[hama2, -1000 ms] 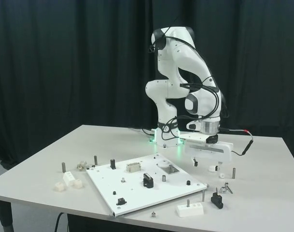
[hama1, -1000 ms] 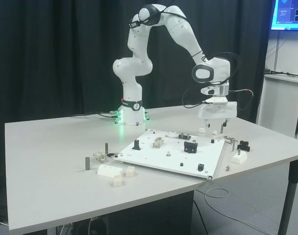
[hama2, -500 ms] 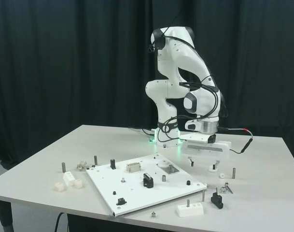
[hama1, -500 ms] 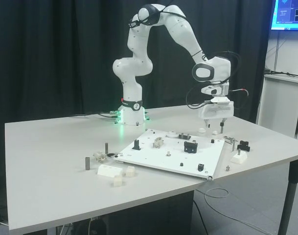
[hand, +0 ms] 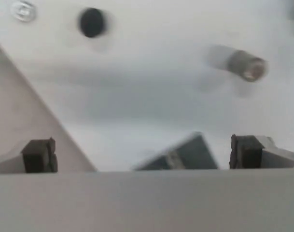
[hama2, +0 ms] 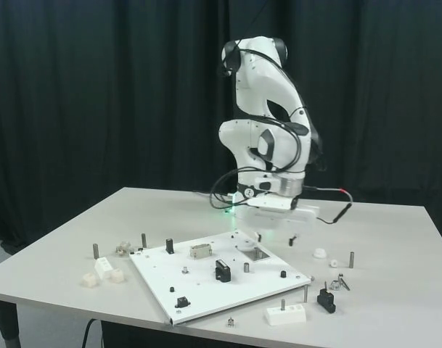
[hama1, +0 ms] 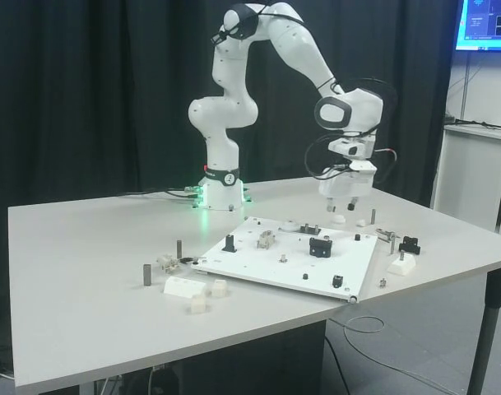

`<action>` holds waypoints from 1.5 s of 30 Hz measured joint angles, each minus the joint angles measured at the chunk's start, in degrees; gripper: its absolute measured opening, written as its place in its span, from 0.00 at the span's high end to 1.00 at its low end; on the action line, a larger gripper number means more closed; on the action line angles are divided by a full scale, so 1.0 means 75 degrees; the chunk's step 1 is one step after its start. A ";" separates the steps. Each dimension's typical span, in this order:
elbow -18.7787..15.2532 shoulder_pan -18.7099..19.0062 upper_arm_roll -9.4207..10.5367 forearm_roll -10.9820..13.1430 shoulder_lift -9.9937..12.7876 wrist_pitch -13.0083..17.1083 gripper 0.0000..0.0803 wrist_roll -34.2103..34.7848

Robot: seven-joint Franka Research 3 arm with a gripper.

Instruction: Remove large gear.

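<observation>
The large gear (hama1: 289, 224) (hama2: 245, 246) is a flat white disc lying on the white board (hama1: 266, 262) (hama2: 206, 286), near its far edge. My gripper (hama1: 341, 207) (hama2: 276, 238) hovers a little above the board's far corner, just beside the gear and apart from it. In the wrist view the gripper (hand: 142, 153) is open, its two black fingertips (hand: 39, 155) are wide apart, and nothing is between them. Below it lie the white board (hand: 161, 96) and a grey square plate (hand: 185, 153). The gear does not appear in the wrist view.
On the board stand a black block (hama1: 319, 247) (hama2: 222, 271), a grey peg (hand: 245, 66) and a black knob (hand: 92, 22). Two small white gears (hama1: 339, 219) (hama2: 320, 253) lie on the table beside the board. White blocks (hama1: 184, 286) (hama2: 286, 315) and loose pegs lie around it.
The arm has swung from over the table beside the small gears toward the board's far corner near the large gear, and the wrist has turned. The fingers stay open.
</observation>
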 joint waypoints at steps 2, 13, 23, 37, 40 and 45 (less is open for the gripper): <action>0.0003 -0.0136 -0.0017 0.0000 -0.0031 -0.0121 0.00 -0.0312; -0.0051 -0.0745 -0.0037 0.0031 0.0006 -0.0500 0.00 -0.1643; -0.0391 -0.0932 -0.0108 0.0048 0.0054 -0.0545 0.00 -0.2313; -0.1002 -0.0947 -0.0217 0.0048 -0.0044 -0.0556 0.00 -0.2513; -0.1126 -0.0945 -0.0216 0.0049 -0.0080 -0.0556 0.00 -0.2513; -0.1289 -0.0933 -0.0209 0.0064 -0.0109 -0.0550 0.00 -0.2512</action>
